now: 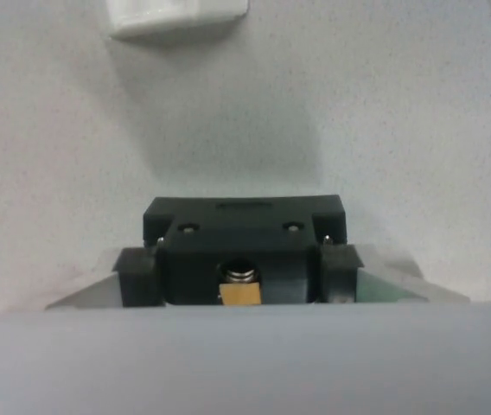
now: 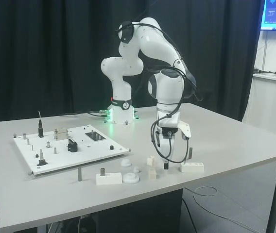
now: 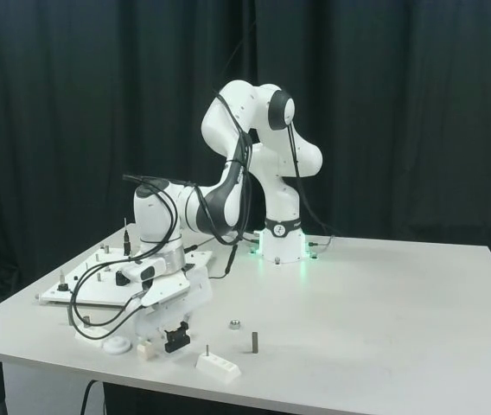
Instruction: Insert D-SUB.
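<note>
So the fingers (image 1: 240,275) are closed on the black D-SUB connector (image 1: 244,226), holding it from both sides, with the plug sticking out past the tips toward the grey bench (image 1: 384,130). From the first room view the connector (image 2: 166,165) looks like it's right down at the bench surface, though I honestly can't tell if it's touching. A white block (image 1: 176,15) sits on the bench a bit beyond the fingers, well apart from the plug. In the room views the white board (image 2: 70,145) with its sockets is off to the side, far from the fingers, and a few small white parts (image 2: 130,177) lie between them.
</note>
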Motion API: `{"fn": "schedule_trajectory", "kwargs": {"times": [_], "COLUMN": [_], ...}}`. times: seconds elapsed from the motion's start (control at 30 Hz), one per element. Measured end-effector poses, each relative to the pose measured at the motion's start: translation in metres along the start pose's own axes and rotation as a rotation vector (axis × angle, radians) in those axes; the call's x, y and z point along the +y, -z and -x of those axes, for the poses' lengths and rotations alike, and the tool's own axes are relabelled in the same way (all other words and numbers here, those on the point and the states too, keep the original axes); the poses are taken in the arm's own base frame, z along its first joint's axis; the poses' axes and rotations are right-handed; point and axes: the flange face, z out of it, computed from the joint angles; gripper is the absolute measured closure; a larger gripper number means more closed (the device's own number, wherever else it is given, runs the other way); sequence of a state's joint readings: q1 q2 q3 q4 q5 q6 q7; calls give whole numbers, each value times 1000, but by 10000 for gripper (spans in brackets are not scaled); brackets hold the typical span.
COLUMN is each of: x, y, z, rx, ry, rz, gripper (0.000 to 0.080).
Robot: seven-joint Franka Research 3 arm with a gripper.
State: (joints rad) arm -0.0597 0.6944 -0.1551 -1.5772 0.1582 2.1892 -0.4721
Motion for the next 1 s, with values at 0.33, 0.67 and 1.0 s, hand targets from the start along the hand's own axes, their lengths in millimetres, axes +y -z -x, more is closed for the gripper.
{"fn": "schedule_trajectory", "kwargs": {"times": [0.33,0.67,1.0], "x": [5,22,47], "y": [4,16,35], "z": [3,8,24], "rx": [-2,-5,-20], "ry": [-75,-158,-292], "rz": [4,18,33], "gripper": [423,423,423]}}
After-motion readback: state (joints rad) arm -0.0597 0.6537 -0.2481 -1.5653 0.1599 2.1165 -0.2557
